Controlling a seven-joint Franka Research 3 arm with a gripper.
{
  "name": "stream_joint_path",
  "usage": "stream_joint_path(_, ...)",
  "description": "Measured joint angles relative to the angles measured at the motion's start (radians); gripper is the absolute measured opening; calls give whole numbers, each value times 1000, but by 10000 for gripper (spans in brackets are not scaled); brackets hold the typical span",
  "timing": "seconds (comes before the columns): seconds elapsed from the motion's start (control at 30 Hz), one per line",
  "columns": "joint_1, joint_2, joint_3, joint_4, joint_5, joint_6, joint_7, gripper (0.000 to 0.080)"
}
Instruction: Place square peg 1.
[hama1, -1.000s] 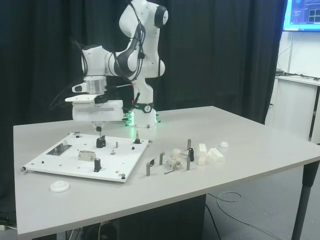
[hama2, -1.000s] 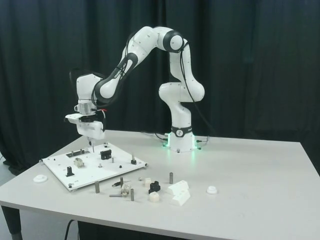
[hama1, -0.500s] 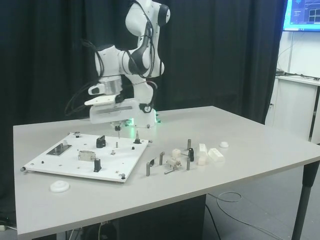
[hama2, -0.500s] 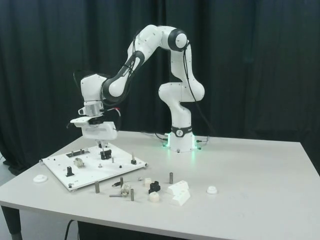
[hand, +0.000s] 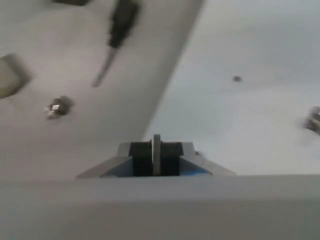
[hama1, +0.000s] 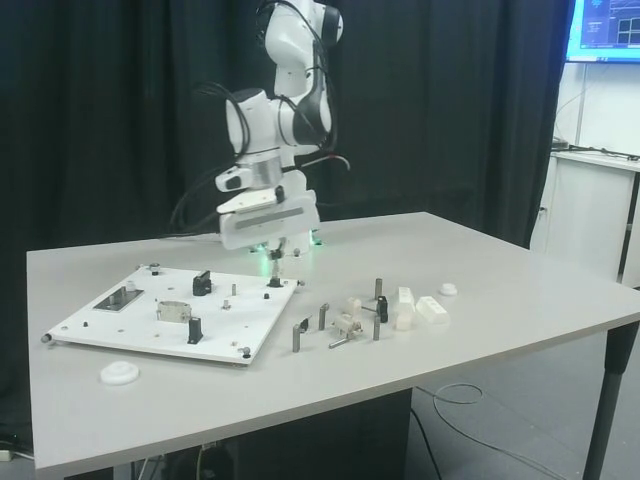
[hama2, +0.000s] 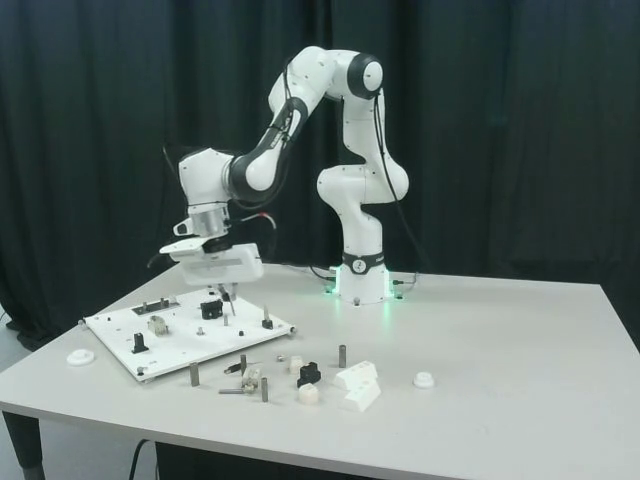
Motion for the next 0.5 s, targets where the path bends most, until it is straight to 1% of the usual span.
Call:
stream_joint_path(0.3,92,-6,1,-15,-5,-8,26,29)
stream_joint_path(0.5,155,-6,1,-28,-37,-8,81,29)
